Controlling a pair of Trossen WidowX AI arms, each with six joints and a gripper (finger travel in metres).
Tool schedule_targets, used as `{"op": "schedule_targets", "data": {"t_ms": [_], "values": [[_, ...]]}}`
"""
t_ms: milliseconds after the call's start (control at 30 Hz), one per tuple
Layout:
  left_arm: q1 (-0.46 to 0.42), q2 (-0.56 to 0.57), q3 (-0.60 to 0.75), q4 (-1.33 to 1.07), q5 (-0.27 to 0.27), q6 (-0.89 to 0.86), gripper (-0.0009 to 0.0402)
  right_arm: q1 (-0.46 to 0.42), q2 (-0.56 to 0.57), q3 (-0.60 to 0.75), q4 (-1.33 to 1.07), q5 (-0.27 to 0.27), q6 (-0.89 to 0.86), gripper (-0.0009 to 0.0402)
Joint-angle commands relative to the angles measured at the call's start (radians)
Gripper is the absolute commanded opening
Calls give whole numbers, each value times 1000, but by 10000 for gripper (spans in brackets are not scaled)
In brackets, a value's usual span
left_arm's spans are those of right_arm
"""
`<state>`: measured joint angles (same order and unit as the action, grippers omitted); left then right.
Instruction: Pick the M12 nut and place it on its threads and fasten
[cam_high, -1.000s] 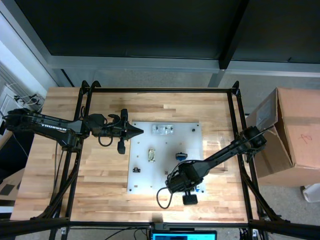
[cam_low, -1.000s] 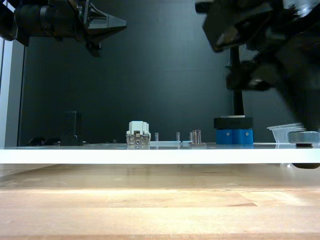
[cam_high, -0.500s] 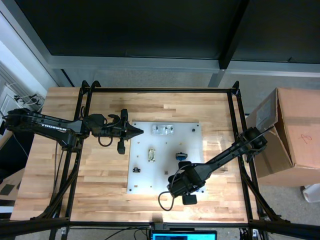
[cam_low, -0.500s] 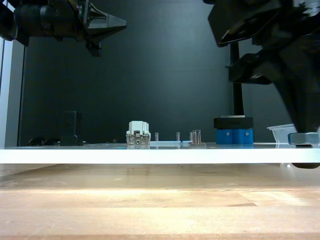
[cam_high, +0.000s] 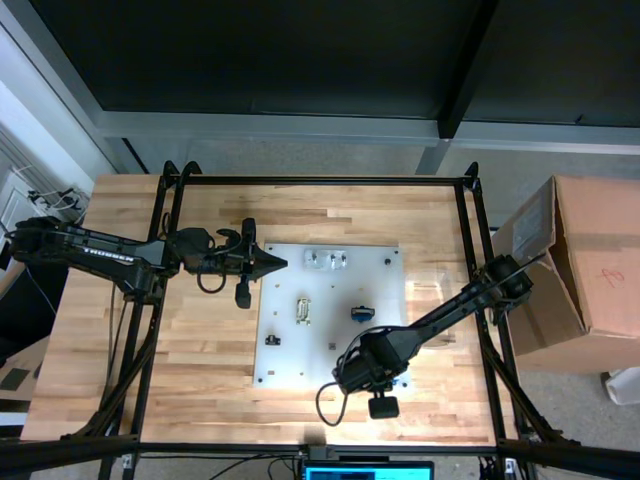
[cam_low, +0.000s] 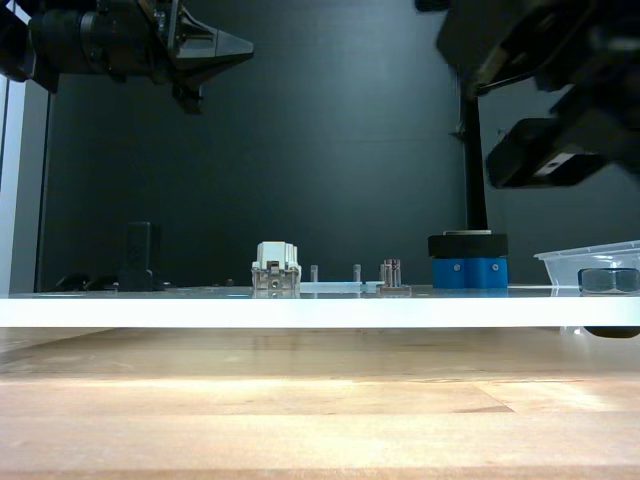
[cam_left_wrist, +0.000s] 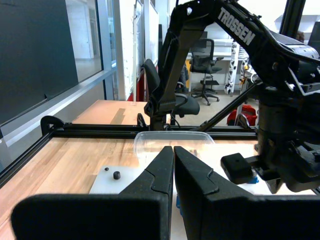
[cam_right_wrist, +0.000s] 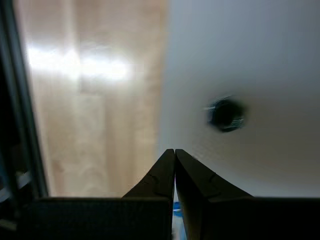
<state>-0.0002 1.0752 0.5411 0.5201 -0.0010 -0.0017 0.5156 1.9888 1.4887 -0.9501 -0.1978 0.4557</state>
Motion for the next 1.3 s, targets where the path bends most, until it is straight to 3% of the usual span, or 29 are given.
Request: {"op": "schedule_targets", "data": {"t_ms": [33,100,233,500,600,733,1067,1133,1233,1300], "values": [[0,0,0,-8,0,0,0,2,-4,0,-13,79,10,0],[0,-1,0,-18,0,0,0,2,-6,0,-18,127,14,0],[0,0,0,-22,0,0,0,2,-7,1,-18,172,19,0],[0,0,0,-22,0,0,0,2,5,0,2,182,16,0],[0,0,0,-21,0,0,0,2,5,0,6,150,14,0],[0,0,0,-22,0,0,0,2,3,0,22,13,-20,0],[0,0,0,-21,0,0,0,2,-13,0,-12,21,-27,0],[0,0,0,-21,0,0,0,1,-23,0,-30,51,-25,0],[0,0,0,-21,0,0,0,1,-45,0,-53,155,-18,0],[0,0,0,-21,0,0,0,1,-53,0,-55,193,-18,0]]}}
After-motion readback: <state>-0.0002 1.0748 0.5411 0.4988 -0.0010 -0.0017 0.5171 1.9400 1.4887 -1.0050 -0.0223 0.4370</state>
